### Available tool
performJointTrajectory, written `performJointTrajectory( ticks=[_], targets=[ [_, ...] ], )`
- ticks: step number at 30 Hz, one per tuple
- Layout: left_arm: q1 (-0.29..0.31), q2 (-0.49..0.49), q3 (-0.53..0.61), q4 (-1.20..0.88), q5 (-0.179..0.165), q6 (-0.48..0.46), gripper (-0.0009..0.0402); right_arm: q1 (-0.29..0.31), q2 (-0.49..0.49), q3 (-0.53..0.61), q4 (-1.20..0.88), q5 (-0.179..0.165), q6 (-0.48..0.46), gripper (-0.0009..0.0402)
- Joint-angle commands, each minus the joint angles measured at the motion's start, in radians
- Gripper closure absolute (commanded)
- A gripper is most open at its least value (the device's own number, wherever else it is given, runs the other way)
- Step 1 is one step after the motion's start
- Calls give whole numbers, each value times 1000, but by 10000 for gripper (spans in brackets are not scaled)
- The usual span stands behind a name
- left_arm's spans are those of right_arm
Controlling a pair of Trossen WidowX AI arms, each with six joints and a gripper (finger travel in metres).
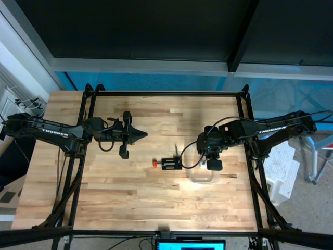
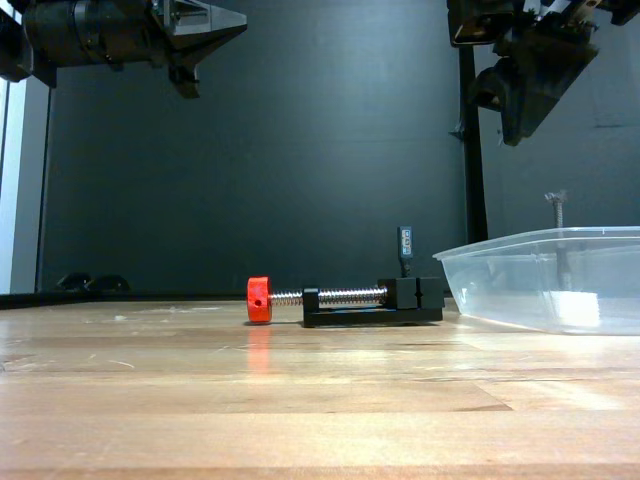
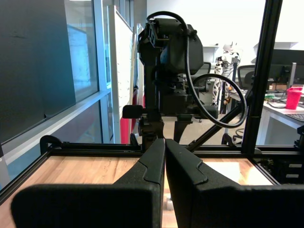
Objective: Pick the usb-c connector and install on the hub
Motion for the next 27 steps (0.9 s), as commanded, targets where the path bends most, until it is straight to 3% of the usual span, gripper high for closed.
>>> performJointTrajectory(
  ticks=[1,15,27],
  targets=[
    [0,0,0,0,0,0,393,8,26,-1,-2,1,11,286],
    [0,0,0,0,0,0,393,21,93,-2,-3,3,13,218],
    [0,0,0,0,0,0,393,34,158,-3,7,4,14,212]
  ],
)
